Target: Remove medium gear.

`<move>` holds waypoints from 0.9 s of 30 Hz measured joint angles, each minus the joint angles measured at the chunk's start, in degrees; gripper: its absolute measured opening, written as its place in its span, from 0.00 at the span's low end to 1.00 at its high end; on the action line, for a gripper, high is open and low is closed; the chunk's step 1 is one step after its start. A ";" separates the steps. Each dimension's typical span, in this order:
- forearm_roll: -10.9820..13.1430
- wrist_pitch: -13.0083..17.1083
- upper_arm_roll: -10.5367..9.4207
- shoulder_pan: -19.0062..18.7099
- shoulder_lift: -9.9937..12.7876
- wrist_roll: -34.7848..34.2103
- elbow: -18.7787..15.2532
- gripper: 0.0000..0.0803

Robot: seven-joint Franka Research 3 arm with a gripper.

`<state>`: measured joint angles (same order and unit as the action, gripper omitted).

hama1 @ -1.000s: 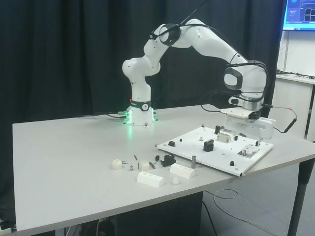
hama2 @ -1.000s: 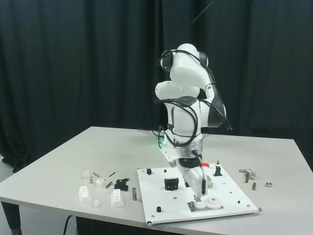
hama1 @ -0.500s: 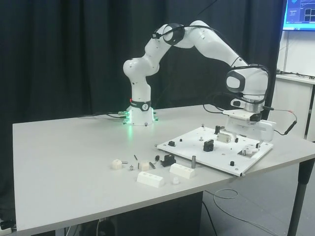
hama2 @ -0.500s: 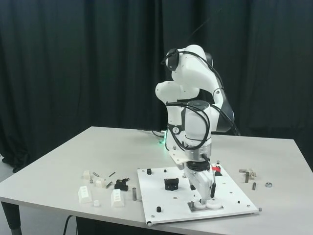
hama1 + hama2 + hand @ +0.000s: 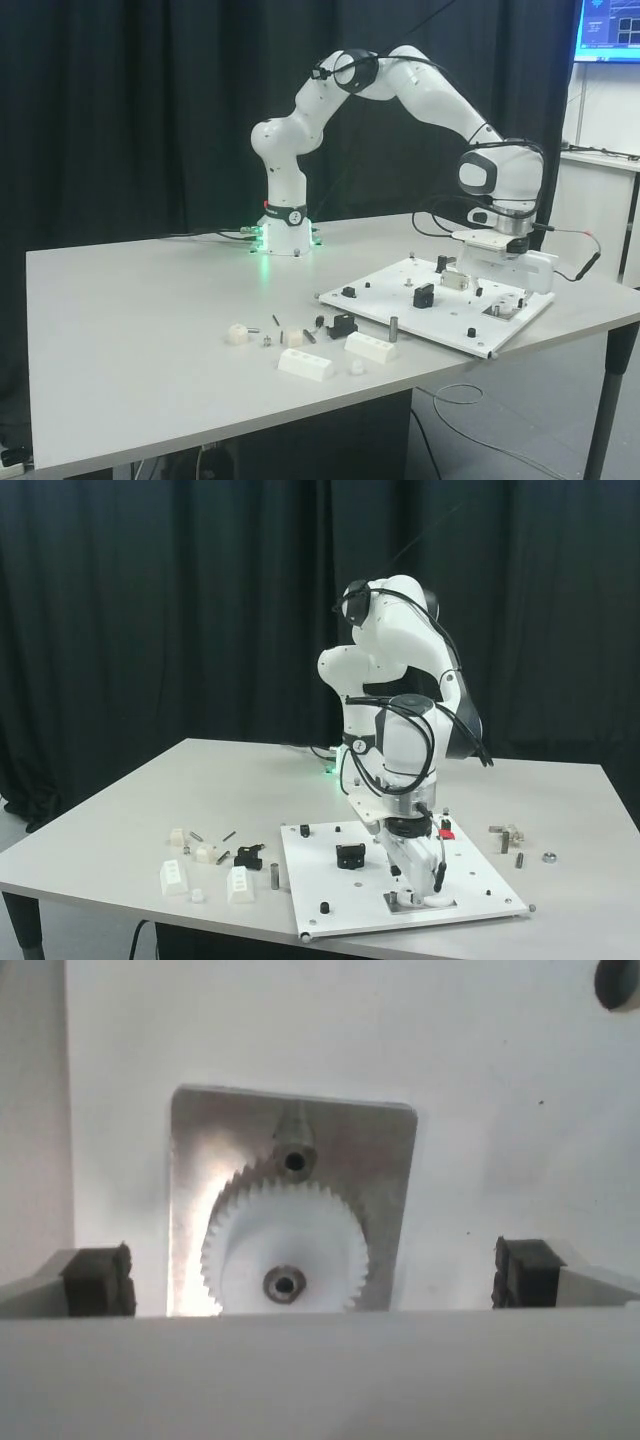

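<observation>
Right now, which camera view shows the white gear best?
The wrist view: the white gear sits on its grey plate, teeth and hub plain. In the first room view the gripper mostly hides it; the second shows only a sliver.

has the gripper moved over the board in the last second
Yes. In the second room view the gripper has shifted along the white board, from above the smaller gear toward the medium gear, with its fingers open either side.

White medium gear (image 5: 286, 1255), grey plate (image 5: 380, 1160)
</observation>
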<state>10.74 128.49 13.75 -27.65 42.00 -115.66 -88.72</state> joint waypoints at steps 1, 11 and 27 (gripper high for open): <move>0.00 0.13 0.00 -0.01 0.09 0.00 -0.01 1.00; -0.04 0.93 0.00 -0.14 0.85 0.00 -0.01 1.00; -1.16 2.20 0.06 -0.31 1.39 -0.54 -0.02 0.79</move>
<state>9.58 130.69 13.81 -27.97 43.39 -116.20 -88.74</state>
